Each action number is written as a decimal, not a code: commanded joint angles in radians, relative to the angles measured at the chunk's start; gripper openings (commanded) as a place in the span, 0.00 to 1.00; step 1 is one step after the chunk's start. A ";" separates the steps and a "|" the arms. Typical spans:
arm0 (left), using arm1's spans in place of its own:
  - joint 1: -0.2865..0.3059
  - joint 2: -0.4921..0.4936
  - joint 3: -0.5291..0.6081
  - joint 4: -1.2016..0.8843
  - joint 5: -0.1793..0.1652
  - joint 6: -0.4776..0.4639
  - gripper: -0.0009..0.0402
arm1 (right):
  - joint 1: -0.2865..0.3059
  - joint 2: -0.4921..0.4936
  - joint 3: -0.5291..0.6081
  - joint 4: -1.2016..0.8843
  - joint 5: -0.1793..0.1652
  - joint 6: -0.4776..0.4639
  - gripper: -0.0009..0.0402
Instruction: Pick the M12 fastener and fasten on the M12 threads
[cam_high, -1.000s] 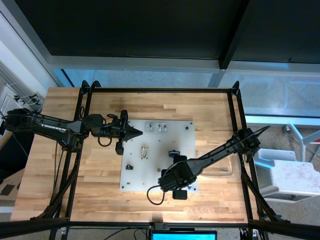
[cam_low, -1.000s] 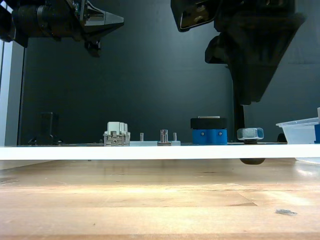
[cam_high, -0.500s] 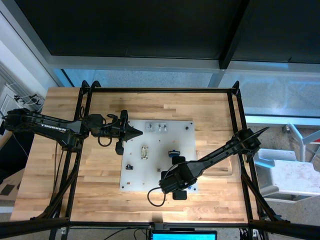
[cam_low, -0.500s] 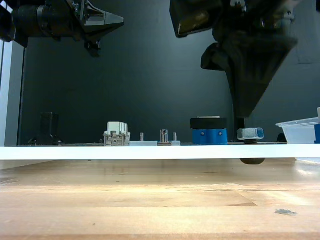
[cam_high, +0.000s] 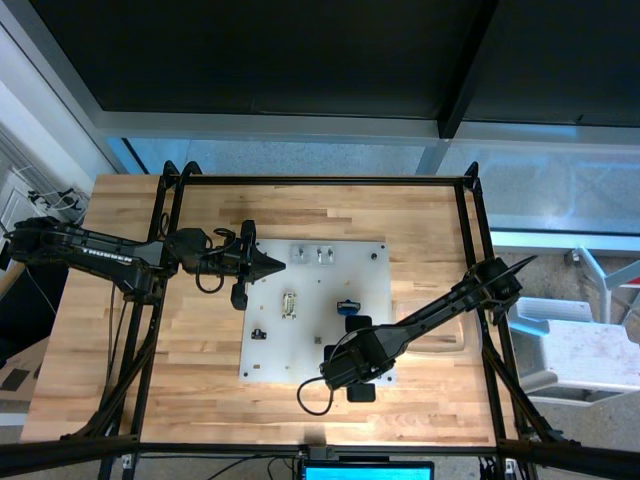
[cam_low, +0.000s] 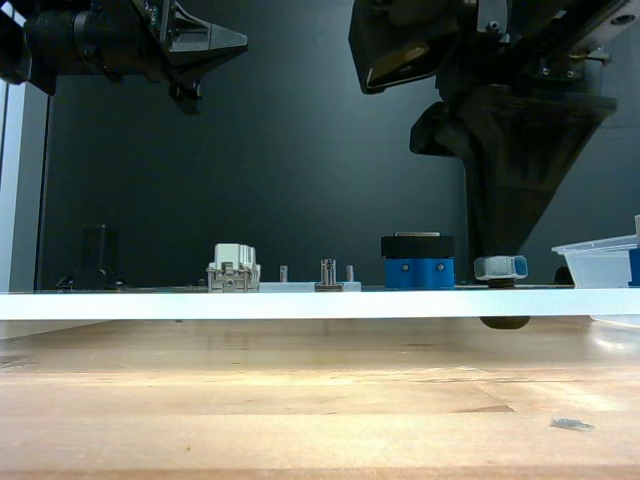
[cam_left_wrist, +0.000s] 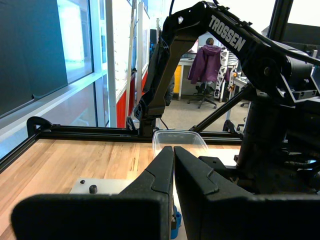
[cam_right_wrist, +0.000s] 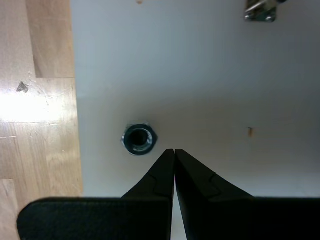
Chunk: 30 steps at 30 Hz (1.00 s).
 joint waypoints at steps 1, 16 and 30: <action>0.000 0.000 0.000 0.000 0.000 0.000 0.02 | 0.001 0.001 -0.021 0.034 -0.017 0.002 0.02; 0.000 0.000 0.000 0.000 0.000 0.000 0.02 | 0.001 -0.034 -0.009 0.028 -0.285 -0.087 0.02; 0.000 0.000 0.000 0.000 0.000 0.000 0.02 | -0.003 -0.034 -0.037 0.022 -0.032 0.006 0.02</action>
